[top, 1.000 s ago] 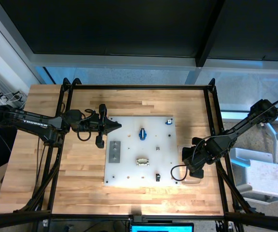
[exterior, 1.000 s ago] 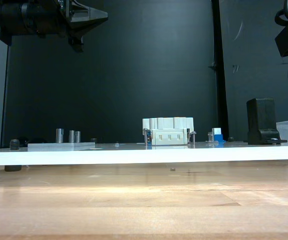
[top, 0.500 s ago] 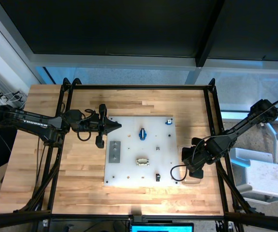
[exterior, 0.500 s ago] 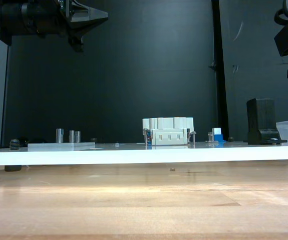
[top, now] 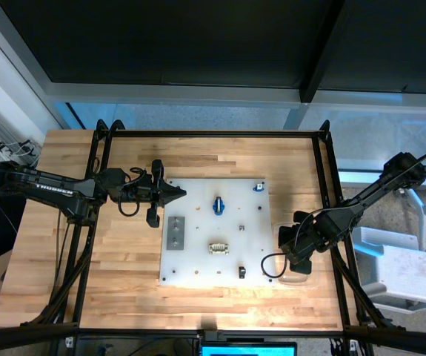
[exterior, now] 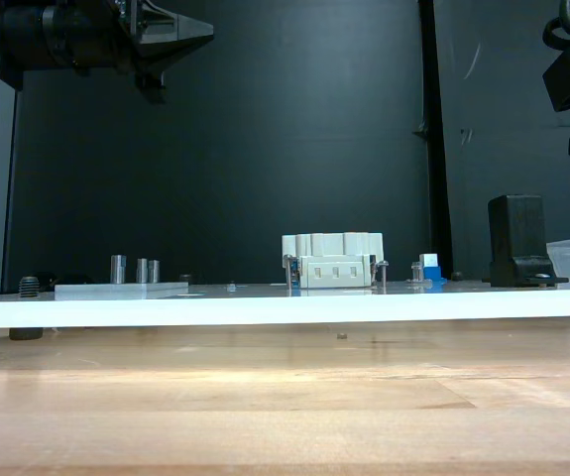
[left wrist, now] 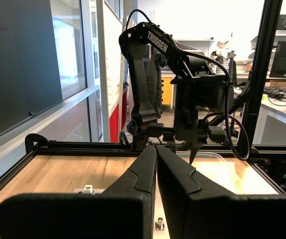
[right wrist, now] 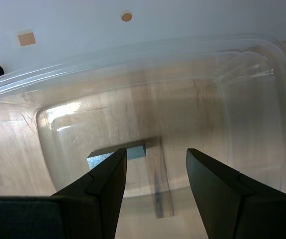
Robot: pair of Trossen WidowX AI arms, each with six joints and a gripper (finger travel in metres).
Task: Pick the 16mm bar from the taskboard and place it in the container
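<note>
The wooden counter (top: 101, 267) holds a flat white taskboard (top: 198, 256) in the middle. A clear container (right wrist: 182, 99) sits just beside the board's right edge.

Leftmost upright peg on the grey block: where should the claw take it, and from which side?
Grip the peg's exposed shaft from straight above: it stands upright in the grey block, two others beside it. Left claw, shut, hovers high over the taskboard's far-left corner; right claw, open, hangs over the container.

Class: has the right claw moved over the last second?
No. The right claw stays above the container, beside the taskboard; the left claw hangs over the taskboard's far-left corner.
</note>
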